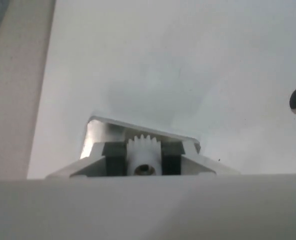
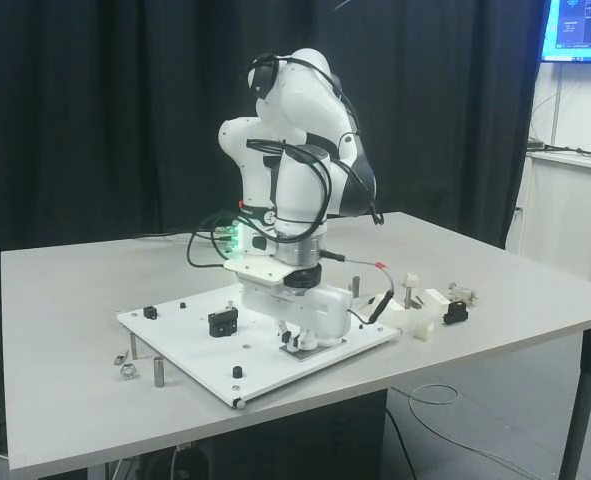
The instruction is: Remove small gear.
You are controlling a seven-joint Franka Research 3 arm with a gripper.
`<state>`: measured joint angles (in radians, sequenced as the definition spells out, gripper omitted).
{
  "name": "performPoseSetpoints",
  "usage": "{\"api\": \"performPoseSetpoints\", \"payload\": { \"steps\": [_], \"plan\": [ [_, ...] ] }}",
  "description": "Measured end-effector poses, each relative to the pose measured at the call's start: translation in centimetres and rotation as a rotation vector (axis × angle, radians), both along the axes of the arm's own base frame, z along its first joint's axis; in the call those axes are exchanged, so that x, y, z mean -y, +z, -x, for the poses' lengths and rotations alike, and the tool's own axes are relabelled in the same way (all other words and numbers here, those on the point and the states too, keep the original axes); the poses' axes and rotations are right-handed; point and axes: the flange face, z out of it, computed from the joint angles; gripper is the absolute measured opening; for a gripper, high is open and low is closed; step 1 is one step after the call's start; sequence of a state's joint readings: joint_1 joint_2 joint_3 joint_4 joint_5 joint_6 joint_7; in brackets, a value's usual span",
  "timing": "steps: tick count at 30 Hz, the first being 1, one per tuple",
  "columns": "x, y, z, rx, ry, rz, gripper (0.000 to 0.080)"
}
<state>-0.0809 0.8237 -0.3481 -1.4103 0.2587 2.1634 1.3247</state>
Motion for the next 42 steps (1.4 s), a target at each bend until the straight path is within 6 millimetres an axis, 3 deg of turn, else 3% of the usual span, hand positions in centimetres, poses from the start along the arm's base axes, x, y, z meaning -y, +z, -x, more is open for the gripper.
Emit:
{"api": "performPoseSetpoints", "payload": {
  "steps": [10, 42],
  "plan": [
    [-0.06, -0.05, 0.0, -0.004, 0.212, -0.008, 0.0138],
    [-0.16, -0.19, 0.43, 0.032, 0.028, 0.011, 0.0138]
  ]
}}
